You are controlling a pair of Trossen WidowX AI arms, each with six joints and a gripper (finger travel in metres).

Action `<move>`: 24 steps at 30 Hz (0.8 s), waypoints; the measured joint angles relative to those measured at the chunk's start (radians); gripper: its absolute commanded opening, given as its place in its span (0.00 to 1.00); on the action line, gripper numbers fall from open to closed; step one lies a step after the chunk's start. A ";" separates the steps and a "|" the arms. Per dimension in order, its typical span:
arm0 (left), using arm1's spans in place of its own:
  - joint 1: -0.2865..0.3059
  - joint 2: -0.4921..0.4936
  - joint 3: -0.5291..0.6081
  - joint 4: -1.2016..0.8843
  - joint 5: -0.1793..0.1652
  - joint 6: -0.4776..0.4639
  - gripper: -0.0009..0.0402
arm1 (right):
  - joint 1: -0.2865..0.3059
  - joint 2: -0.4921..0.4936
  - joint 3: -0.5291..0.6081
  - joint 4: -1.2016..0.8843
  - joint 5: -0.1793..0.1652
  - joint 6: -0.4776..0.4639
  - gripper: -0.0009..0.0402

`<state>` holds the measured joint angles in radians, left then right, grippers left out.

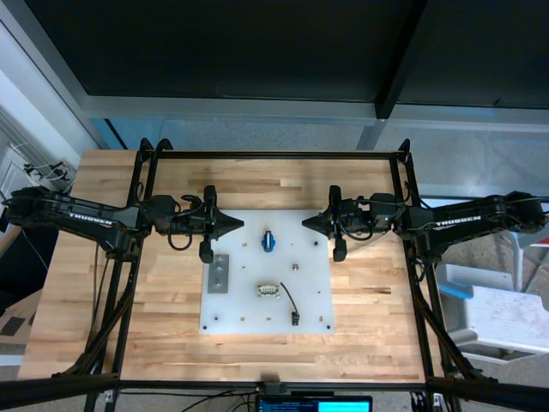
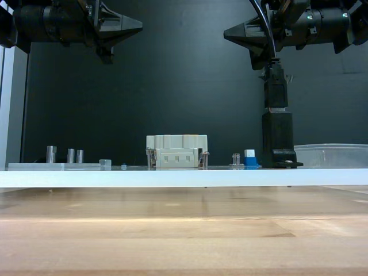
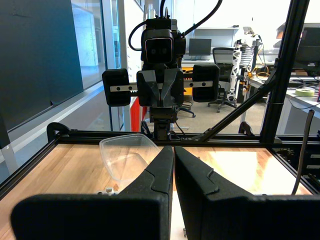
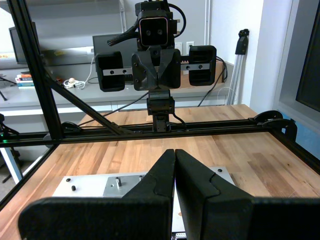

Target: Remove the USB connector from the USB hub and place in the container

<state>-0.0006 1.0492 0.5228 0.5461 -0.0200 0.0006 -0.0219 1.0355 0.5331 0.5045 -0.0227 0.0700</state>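
Pulling askew is judged the main risk: the USB connector (image 2: 275,86), seated upright in the tiny USB hub (image 1: 294,319) at the lower right of the white board (image 1: 223,313) in the high view, could be bent or lost from the grip. It is seen as a slim black plug with a thin stiff tail. Farther right, the faint clear container (image 2: 330,154) could be overshot. Beyond, the left gripper (image 1: 238,225) and right gripper (image 1: 306,221) are seen pinched together over the board's upper edge.

Black left pincer (image 1: 238,225) and right pincer (image 1: 309,221) taper to wedges, with white TROSSEN lettering (image 1: 92,221) behind each.
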 measured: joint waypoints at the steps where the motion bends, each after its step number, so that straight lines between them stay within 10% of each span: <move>1: 0.000 0.000 0.000 0.000 0.000 0.000 0.02 | 0.000 0.000 0.000 0.000 0.000 0.000 0.02; 24: 0.000 0.000 0.000 0.000 0.000 0.000 0.02 | 0.006 0.000 0.131 -0.255 -0.005 0.022 0.02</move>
<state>-0.0002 1.0489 0.5228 0.5461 -0.0204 0.0002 -0.0162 1.0359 0.6643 0.2497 -0.0277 0.0921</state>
